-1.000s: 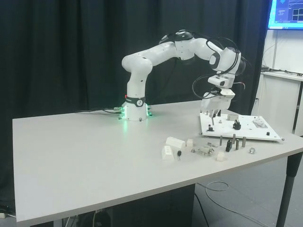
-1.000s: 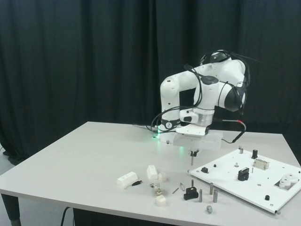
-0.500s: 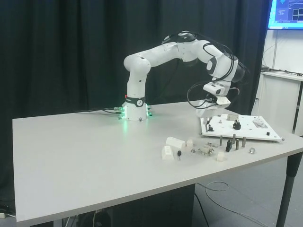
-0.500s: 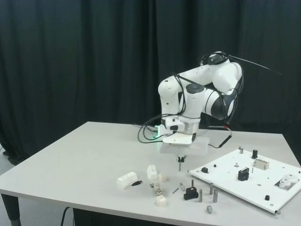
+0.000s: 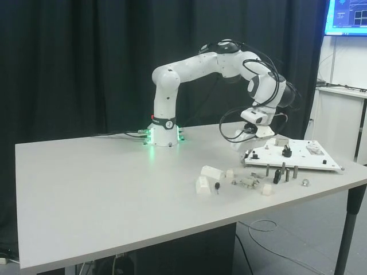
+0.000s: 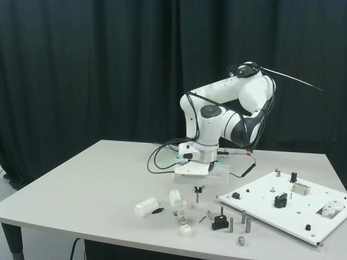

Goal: Place round peg 2.

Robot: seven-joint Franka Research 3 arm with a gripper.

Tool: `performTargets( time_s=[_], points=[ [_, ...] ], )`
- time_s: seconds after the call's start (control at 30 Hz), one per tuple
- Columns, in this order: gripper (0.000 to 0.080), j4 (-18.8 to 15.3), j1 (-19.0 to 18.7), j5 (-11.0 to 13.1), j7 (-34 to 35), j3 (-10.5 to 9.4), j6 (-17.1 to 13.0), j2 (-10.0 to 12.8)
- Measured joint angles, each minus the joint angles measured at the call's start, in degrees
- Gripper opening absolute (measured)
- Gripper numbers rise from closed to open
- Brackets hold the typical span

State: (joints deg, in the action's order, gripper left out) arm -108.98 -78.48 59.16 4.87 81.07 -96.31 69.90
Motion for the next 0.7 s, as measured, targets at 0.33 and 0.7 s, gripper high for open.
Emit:
performTargets(
  time_s=[0.33, 0.7],
  points=[
    [0.0065, 3.3, 4.3, 0.0, 0.1, -1.15, 4.5, 1.4],
    [0.0065, 7.3, 8.4, 0.1, 1.7, -2.33, 8.3, 2.0]
  ],
)
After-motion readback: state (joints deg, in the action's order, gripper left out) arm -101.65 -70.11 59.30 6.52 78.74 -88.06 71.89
